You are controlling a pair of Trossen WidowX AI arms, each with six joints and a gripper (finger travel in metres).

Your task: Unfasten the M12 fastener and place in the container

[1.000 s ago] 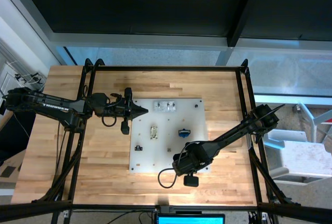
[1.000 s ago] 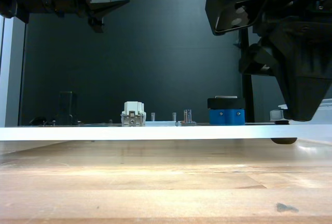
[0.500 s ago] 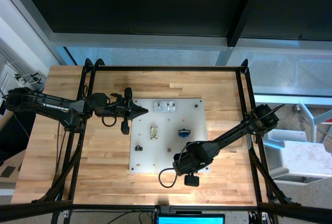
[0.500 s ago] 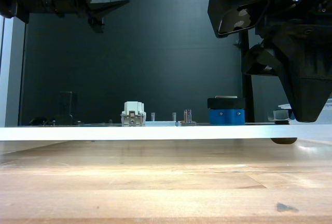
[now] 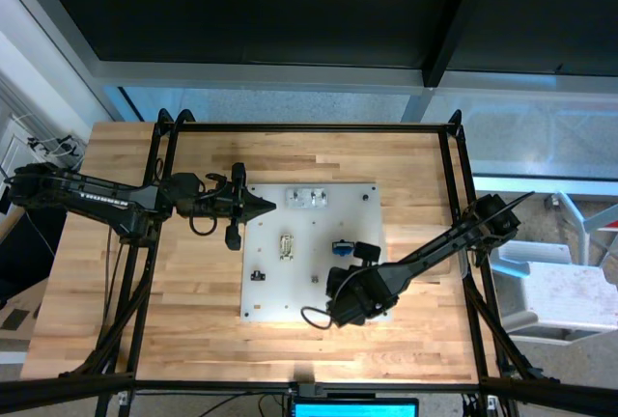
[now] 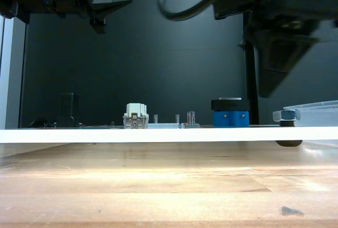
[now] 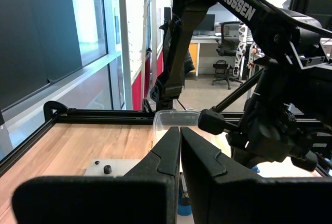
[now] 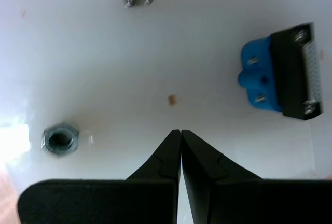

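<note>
I'm raising my right gripper (image 8: 180,130), clenched empty, off the M12 fastener (image 6: 287,115) (on its stud (image 6: 287,124)); left gripper (image 7: 180,129) is hanging clenched above the board's (image 5: 280,291) far-left edge.

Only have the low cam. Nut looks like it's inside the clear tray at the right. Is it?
Observer: No. The right wrist view shows the M12 nut on the white board, with no rim of the container around it.
Operator: Right gripper got anything?
Observer: Nothing. In its wrist view the right gripper is shut on empty air above the board, with the nut off to one side.
Operator: Left arm in the way?
Observer: No. The high view puts the left gripper over the board's far left edge, well away from the nut.
</note>
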